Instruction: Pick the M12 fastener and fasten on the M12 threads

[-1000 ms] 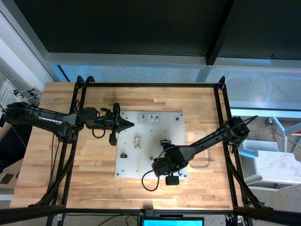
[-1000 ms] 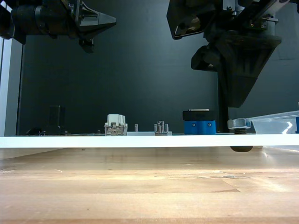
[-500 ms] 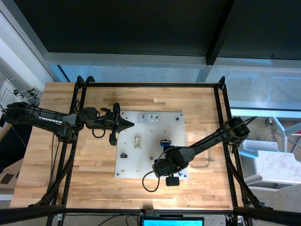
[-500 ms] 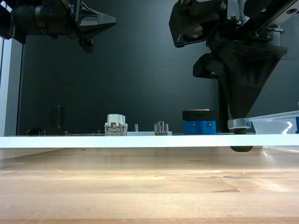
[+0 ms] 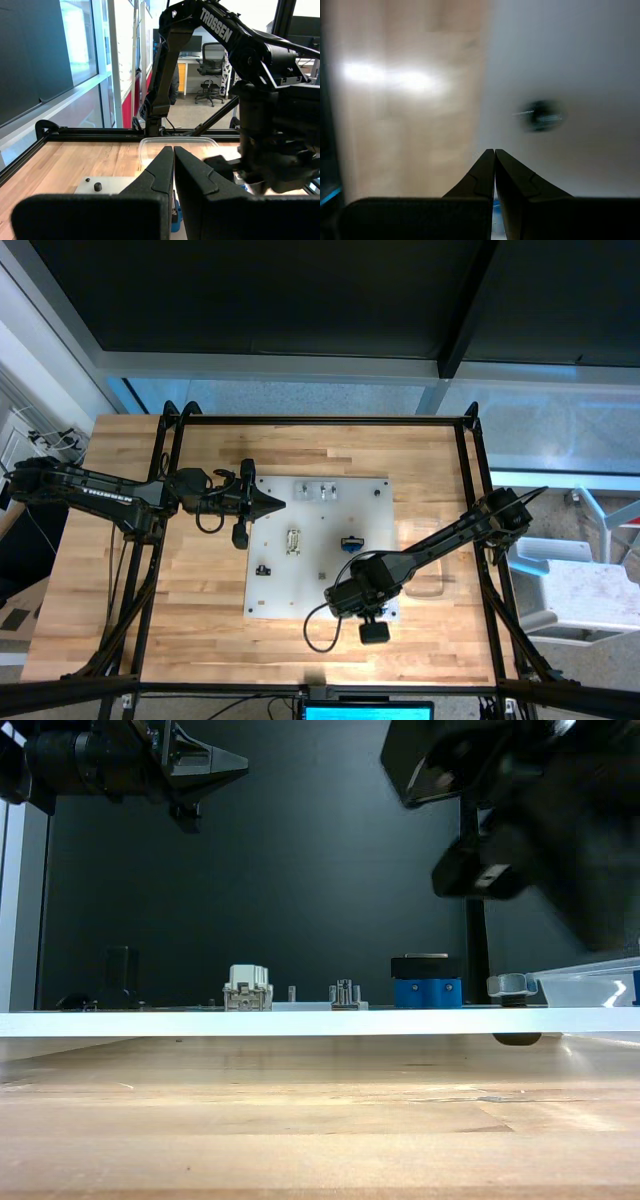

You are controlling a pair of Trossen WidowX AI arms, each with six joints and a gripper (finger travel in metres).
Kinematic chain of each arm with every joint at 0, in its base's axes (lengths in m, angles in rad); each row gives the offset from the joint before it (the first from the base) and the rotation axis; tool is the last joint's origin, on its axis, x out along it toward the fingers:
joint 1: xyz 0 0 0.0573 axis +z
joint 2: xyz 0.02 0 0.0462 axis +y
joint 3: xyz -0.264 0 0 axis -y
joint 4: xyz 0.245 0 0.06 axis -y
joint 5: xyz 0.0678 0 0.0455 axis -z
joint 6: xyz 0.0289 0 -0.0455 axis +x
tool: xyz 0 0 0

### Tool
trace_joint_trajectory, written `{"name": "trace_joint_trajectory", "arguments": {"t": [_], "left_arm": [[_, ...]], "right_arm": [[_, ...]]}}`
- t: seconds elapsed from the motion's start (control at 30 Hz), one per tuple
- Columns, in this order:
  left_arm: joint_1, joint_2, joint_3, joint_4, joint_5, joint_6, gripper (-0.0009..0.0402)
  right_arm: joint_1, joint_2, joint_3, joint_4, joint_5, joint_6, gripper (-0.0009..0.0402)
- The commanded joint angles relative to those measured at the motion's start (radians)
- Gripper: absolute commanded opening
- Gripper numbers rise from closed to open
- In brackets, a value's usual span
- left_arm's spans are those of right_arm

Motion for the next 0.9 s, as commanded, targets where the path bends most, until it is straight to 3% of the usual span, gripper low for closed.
{"name": "trace_joint_trajectory", "arguments": {"t": [0.03, 0.1, 0.2, 0.6, 0.67, 0.7, 0.8, 0.83, 0.87, 0.9], "left_arm": [[0.0, 0.0, 0.0, 0.0, 0.0, 0.0, 0.0], [0.0, 0.0, 0.0, 0.0, 0.0, 0.0, 0.0], [0.0, 0.0, 0.0, 0.0, 0.0, 0.0, 0.0], [0.0, 0.0, 0.0, 0.0, 0.0, 0.0, 0.0], [0.0, 0.0, 0.0, 0.0, 0.0, 0.0, 0.0], [0.0, 0.0, 0.0, 0.0, 0.0, 0.0, 0.0], [0.0, 0.0, 0.0, 0.0, 0.0, 0.0, 0.0], [0.0, 0.0, 0.0, 0.0, 0.0, 0.0, 0.0], [0.0, 0.0, 0.0, 0.0, 0.0, 0.0, 0.0], [0.0, 0.0, 0.0, 0.0, 0.0, 0.0, 0.0]], "right_arm": [[0.0, 0.004, 0.001, -0.024, 0.1, 0.003, 0.0], [0.0, 0.005, 0.0, -0.024, 0.147, 0.01, 0.0], [0.0, 0.005, -0.001, -0.005, 0.166, 0.011, 0.0], [0.001, 0.026, -0.006, 0.026, 0.152, 0.011, 0.0], [0.001, 0.023, -0.006, 0.026, 0.122, 0.011, 0.0], [0.001, 0.02, -0.006, 0.026, 0.085, 0.01, 0.0], [0.001, 0.009, -0.006, 0.024, -0.128, -0.047, 0.0], [0.001, 0.005, -0.006, 0.022, -0.172, -0.058, 0.0], [0.001, 0.002, -0.006, 0.018, -0.183, -0.061, 0.0], [0.001, -0.003, -0.006, 0.01, -0.169, -0.06, 0.0]]}}
